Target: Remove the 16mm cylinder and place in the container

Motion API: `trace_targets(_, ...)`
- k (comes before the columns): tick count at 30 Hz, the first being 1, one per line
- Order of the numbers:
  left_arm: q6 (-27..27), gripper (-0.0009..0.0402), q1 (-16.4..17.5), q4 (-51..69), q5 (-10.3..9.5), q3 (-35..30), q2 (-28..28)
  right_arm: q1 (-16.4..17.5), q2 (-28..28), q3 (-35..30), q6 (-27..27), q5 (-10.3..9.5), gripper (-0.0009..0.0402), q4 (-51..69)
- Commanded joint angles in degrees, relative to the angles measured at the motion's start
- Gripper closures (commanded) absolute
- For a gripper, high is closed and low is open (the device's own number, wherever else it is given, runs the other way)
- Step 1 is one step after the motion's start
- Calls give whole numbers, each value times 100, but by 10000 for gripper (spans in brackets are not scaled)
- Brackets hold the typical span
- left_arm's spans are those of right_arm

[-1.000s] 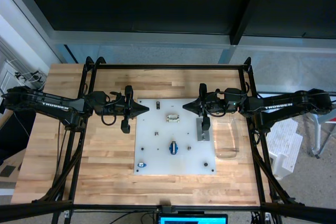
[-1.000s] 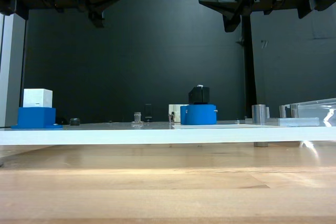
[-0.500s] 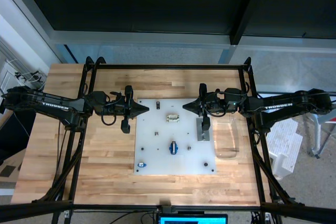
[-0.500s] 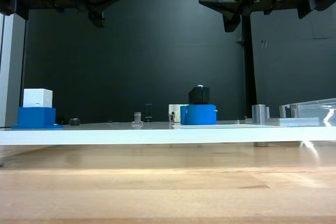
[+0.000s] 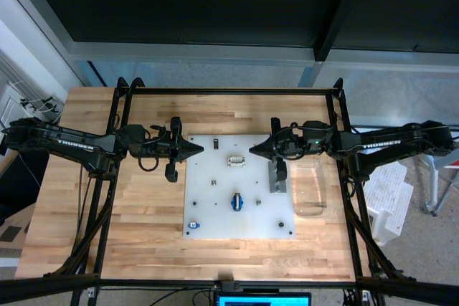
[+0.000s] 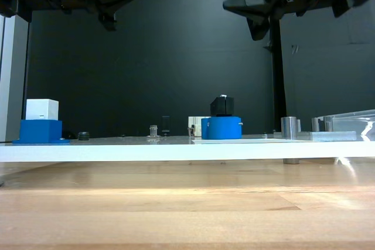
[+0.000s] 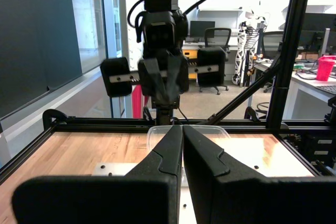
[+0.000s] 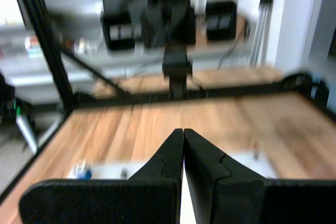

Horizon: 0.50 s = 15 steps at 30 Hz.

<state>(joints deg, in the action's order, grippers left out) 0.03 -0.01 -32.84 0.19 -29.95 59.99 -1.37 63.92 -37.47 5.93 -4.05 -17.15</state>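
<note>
Jaws: two pairs closed above board (image 5: 215,213)

Both closed, the left pincer (image 5: 199,147) and right pincer (image 5: 253,148) hover high, tips pointing inward.

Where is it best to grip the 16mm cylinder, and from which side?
Probably its exposed upper sides, from straight above: the 16mm cylinder stands upright in the white board. The right gripper, shut, hovers nearer; the left gripper, shut, over the board's left edge.
</note>
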Motion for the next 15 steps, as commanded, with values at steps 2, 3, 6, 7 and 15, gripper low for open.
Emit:
trace_targets(2, 0, 393, 0, 2, 0, 0, 2, 188, 101, -466, -33, 101, 393, 1287)
trace_targets(3, 2, 393, 2, 0, 0, 0, 2, 247, 116, -564, -33, 197, 393, 1561)
trace_targets(6, 0, 393, 0, 0, 0, 0, 2, 402, 245, -848, -37, 374, 393, 2304)
trace_targets(7, 2, 393, 2, 2, 0, 0, 2, 444, 282, -944, -33, 446, 393, 2553)
trace_targets(15, 0, 393, 2, 0, 0, 0, 2, 857, 844, -1729, -28, 662, 393, 4181)
